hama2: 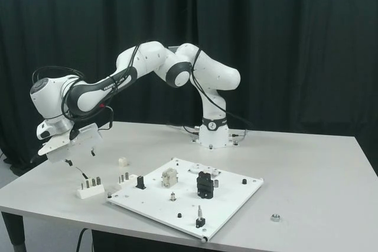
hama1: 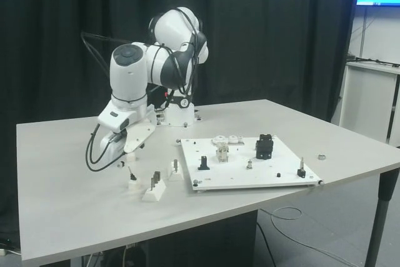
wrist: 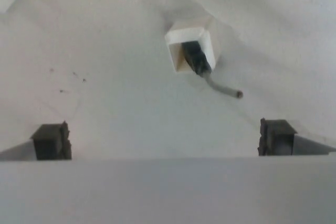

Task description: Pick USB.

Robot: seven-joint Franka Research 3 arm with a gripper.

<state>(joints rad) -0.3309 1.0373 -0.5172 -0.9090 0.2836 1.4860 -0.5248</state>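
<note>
The USB (wrist: 196,57) is a black plug with a short grey cable stub, standing in a small white holder (wrist: 191,50) on the grey table. In the wrist view it lies ahead of and between my two black fingertips (wrist: 51,141), which stand wide apart with nothing between them. My gripper (wrist: 164,142) is open. In the first room view the gripper (hama1: 133,154) hangs just above the USB (hama1: 131,175) near the table's left front. In the second room view the gripper (hama2: 69,159) is at the far left, above the table.
A white block with pins (hama1: 154,189) and another small pin holder (hama1: 175,170) stand right of the USB. A white board (hama1: 250,167) with several small fixtures lies further right. A nut (hama1: 322,154) lies near the table's right edge.
</note>
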